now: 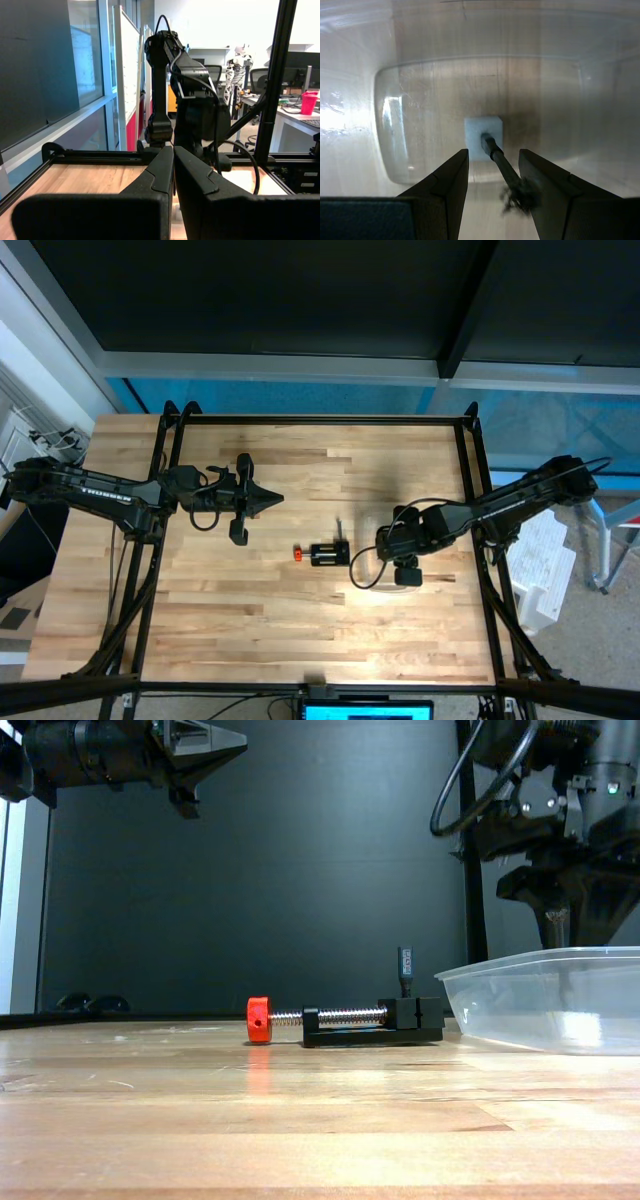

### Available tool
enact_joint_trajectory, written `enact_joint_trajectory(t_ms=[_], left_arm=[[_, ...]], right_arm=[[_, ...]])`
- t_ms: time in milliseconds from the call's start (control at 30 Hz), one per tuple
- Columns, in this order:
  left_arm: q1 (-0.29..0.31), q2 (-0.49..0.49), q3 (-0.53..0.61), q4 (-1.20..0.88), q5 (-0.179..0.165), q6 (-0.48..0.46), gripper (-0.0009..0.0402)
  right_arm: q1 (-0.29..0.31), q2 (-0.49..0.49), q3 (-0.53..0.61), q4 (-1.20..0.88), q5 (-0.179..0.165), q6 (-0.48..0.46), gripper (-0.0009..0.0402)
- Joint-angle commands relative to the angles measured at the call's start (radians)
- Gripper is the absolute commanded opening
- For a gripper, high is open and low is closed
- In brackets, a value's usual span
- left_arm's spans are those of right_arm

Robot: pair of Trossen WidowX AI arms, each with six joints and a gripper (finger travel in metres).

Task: Pick the usb-c connector and install on the hub

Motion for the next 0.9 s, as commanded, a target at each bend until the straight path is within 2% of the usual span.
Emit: enact_joint_trajectory(t_ms=[33, 500, 900], left_arm=[[0.0, 0.0, 0.0, 0.0, 0.0, 0.0, 0.0], [0.0, 0.0, 0.0, 0.0, 0.0, 0.0, 0.0], [0.0, 0.0, 0.0, 0.0, 0.0, 0.0, 0.0]], right_arm=[[0.0, 0.019, -0.007, 0.025, -0.003, -0.003, 0.0138], [0.0, 0.066, -0.012, 0.063, -0.011, -0.041, 0.0137], [0.0, 0.066, -0.019, 0.063, -0.01, -0.043, 0.0137]])
